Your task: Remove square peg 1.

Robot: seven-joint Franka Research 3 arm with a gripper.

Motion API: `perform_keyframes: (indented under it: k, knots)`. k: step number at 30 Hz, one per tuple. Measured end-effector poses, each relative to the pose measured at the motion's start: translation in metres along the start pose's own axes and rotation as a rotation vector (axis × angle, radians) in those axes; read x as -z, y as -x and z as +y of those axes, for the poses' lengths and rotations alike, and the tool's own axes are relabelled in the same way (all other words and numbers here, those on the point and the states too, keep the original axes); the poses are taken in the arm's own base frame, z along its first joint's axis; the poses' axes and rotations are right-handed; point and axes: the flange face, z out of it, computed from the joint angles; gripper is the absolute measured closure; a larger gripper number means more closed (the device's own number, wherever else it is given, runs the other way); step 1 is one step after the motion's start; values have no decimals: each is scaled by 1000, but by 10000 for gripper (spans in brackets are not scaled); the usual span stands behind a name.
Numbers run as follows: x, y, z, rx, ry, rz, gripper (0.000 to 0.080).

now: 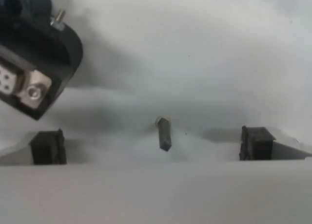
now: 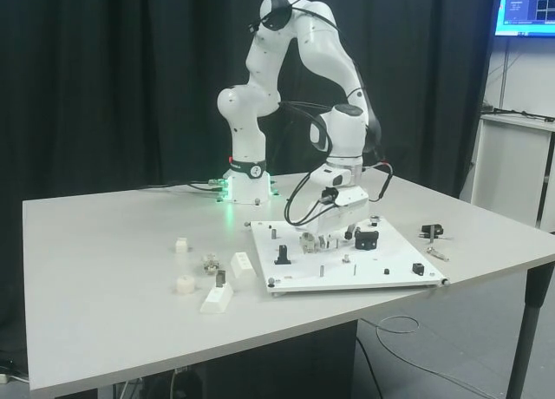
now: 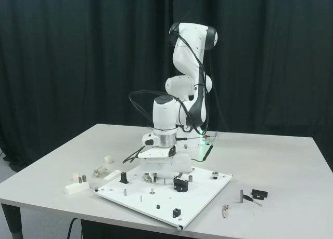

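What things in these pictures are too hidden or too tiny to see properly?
- Peg, wrist view: whether its top is square is too blurred to tell.
- Black connector block, wrist view: cut off by the picture's edge.
- Gripper, both room views: the arm's white body hides its tips low over the white board.
- Small parts on the grey table, second room view: too small to name.

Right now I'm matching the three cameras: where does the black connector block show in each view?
Wrist view: the black connector block lies on the white board, off to one side of the open gripper.
First room view: on the board, just right of the gripper.
Second room view: on the board, in front of the gripper.
Shared landmark: the white board under the gripper.
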Motion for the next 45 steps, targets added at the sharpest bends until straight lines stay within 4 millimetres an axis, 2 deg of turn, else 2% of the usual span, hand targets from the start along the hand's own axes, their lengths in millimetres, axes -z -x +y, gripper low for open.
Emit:
perform_keyframes:
  k: [10,11,15,16,25,26,30,31,45]
  knots:
    - [3,-4,-1,-5,-1,0,3]
    - [3,-5,-1,-6,-2,0,294]
    - [3,-6,-1,-8,-2,2,294]
    - [3,-6,0,-8,-2,2,442]
    - [2,-8,2,-14,0,1,442]
    - [2,-8,2,-13,0,0,751]
    - [2,-9,0,-11,2,-6,751]
    - [2,-10,0,-11,2,-8,774]
    - [4,-12,0,-16,5,-23,774]
